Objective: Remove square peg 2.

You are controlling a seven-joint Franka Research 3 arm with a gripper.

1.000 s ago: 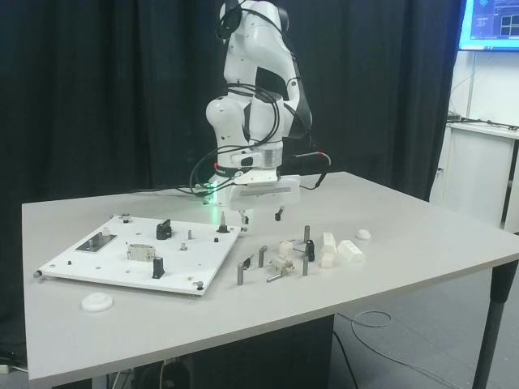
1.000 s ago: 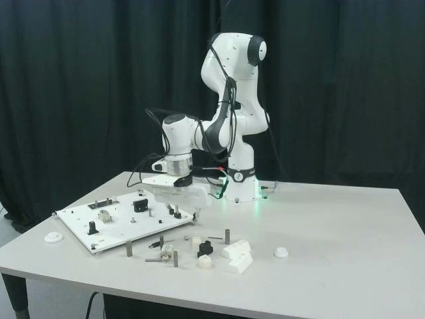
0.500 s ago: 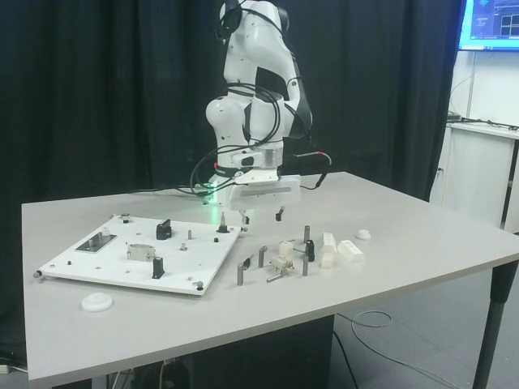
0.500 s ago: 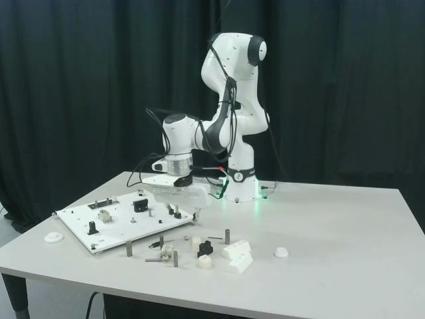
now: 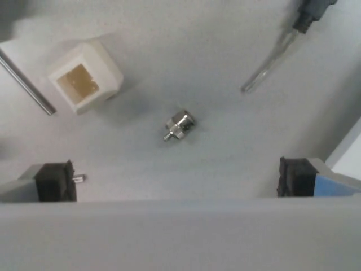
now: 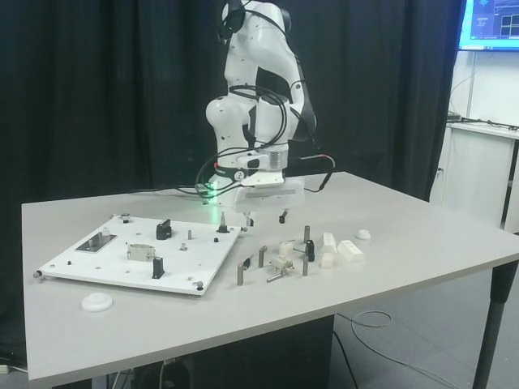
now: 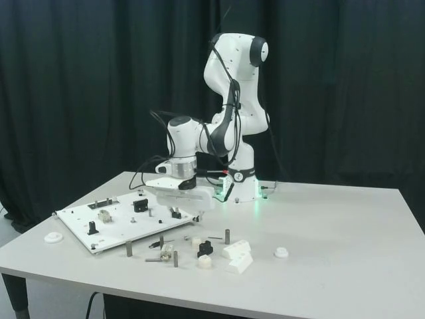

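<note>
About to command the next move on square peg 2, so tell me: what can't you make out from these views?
- Square peg 2: in both room views the parts on the white board are too small to tell which it is.
- Wrist view: shows only the gripper, open and empty, above table clutter; the board is cut off.

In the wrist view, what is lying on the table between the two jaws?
A small metal bolt-like part lies on the bare grey table roughly midway between the jaws of the open gripper, touching neither. The wrist view shows this best.
</note>
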